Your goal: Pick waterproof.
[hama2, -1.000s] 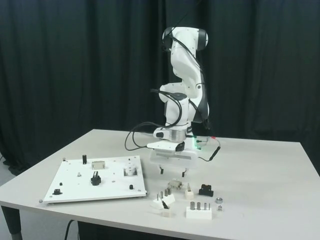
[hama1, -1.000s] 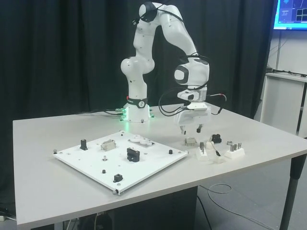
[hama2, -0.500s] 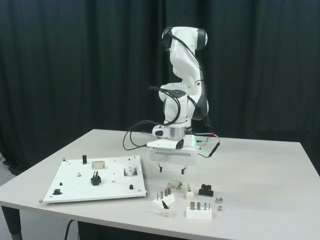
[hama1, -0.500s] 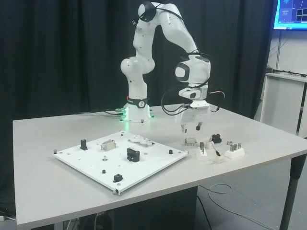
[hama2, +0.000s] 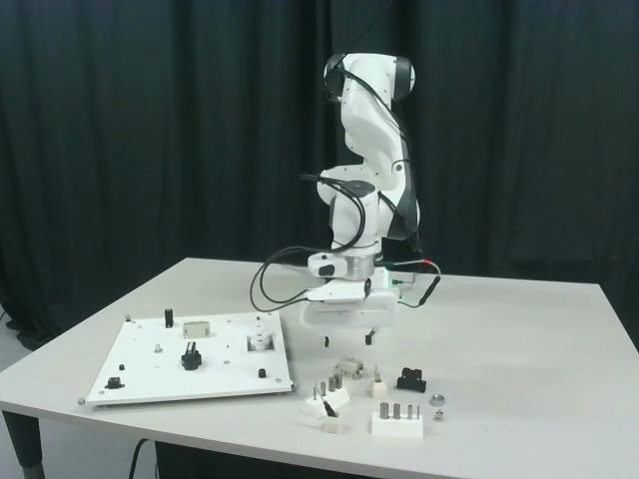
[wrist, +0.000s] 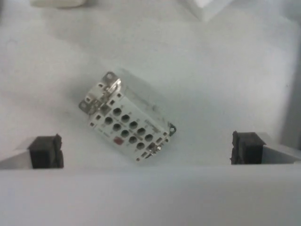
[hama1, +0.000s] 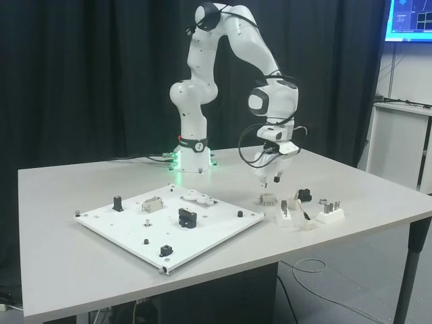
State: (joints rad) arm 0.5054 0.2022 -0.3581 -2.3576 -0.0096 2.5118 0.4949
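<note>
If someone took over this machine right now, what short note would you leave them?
Tool: open, empty, hanging above the table with one black fingertip on either side of the part.
Part to pick: the small grey rectangular multi-pin waterproof connector lies loose on the grey table, beside the white assembly board and just behind the little white peg holders. Seen from the wrist, it sits skewed to the fingers.
Done: tool placed over the connector.
Left: lower, close on it, lift.

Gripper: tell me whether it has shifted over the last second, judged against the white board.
Yes. In the second room view the gripper has slid away from the white board, ending open above the waterproof connector.
</note>
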